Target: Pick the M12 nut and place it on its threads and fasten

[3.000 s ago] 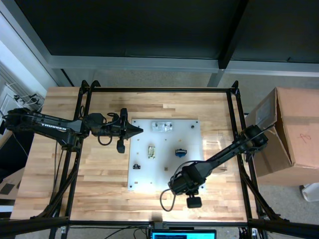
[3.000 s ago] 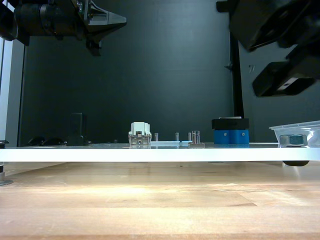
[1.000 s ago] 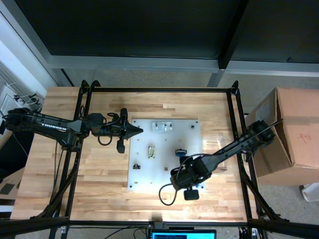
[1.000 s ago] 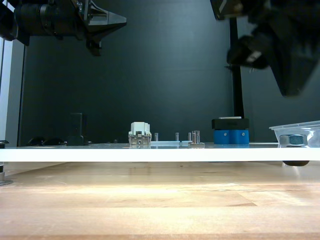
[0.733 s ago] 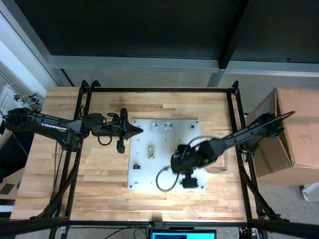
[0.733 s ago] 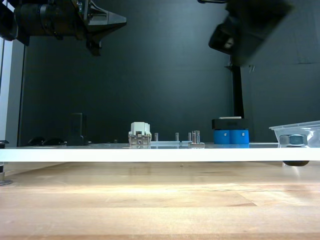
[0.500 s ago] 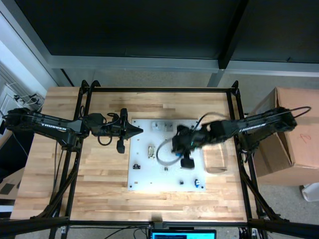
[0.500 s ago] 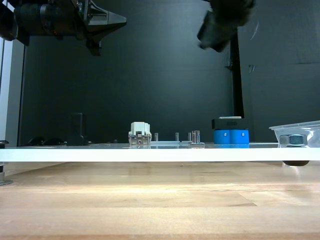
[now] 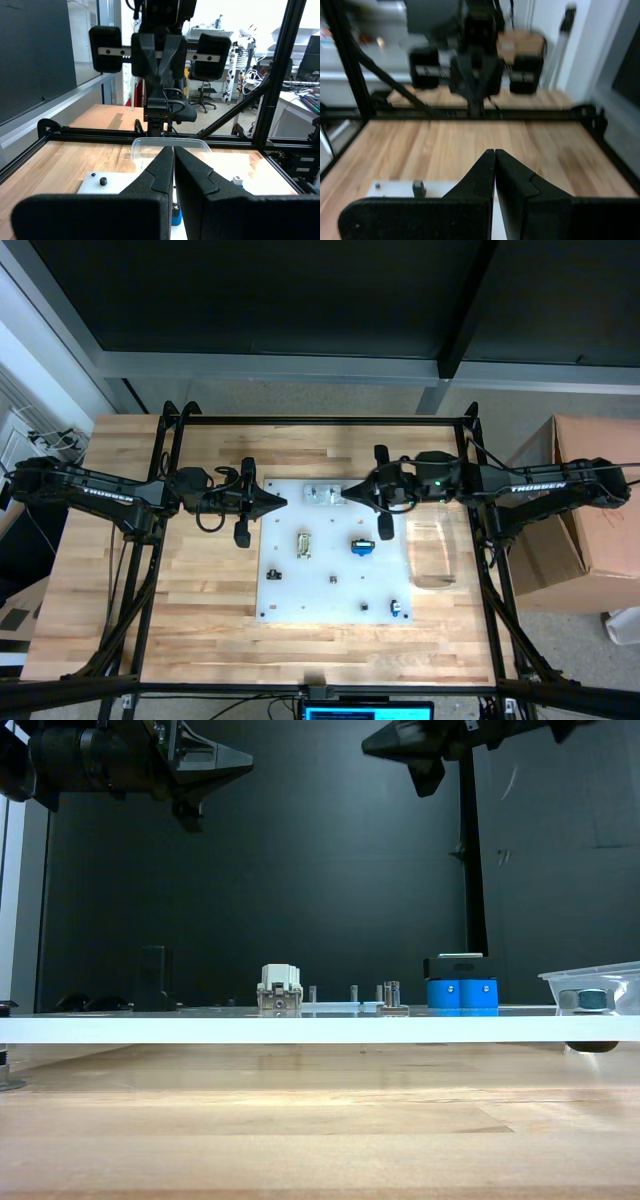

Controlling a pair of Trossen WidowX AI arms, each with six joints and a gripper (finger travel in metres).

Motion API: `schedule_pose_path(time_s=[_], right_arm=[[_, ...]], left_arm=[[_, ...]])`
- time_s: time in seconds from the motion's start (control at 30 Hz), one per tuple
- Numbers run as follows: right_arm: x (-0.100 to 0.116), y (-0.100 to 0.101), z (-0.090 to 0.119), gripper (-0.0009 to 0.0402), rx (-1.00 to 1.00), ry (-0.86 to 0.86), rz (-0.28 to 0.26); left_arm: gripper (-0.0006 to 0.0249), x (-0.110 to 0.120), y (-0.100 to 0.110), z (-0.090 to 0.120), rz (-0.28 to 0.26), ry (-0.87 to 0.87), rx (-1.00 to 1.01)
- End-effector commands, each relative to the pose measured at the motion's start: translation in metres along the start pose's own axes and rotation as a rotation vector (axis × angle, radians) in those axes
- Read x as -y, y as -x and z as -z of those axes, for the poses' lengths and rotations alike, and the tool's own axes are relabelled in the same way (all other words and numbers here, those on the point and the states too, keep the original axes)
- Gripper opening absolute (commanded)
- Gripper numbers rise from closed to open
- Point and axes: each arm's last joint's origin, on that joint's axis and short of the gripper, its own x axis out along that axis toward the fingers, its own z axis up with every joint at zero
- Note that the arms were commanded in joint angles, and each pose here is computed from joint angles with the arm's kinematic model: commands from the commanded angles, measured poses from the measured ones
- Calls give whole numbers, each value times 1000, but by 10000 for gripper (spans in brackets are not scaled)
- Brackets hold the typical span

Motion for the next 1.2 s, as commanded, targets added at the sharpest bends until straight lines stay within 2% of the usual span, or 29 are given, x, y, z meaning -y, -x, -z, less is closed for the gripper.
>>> schedule_pose_path(time_s=[0.03, 0.1, 0.17, 0.27, 0.4, 0.5, 0.97, 1.07, 1.2], right_arm=[[1, 6, 10, 0, 76, -15, 6], [3, 10, 16, 0, 125, -26, 1], [5, 12, 23, 0, 168, -58, -30], [6, 14, 34, 0, 202, -88, -32], [7, 15, 48, 0, 189, -91, 15], [6, 17, 54, 0, 176, -86, 19], [5, 21, 54, 0, 188, -84, -3], [4, 21, 54, 0, 186, -82, -31], [5, 21, 54, 0, 186, -82, -26]], left_arm=[[0, 0, 0, 0, 0, 0, 0], [0, 0, 0, 0, 0, 0, 0], [0, 0, 0, 0, 0, 0, 0], [0, 0, 0, 0, 0, 0, 0], [0, 0, 0, 0, 0, 0, 0], [0, 0, 0, 0, 0, 0, 0], [0, 0, 0, 0, 0, 0, 0], [0, 0, 0, 0, 0, 0, 0], [0, 0, 0, 0, 0, 0, 0]])
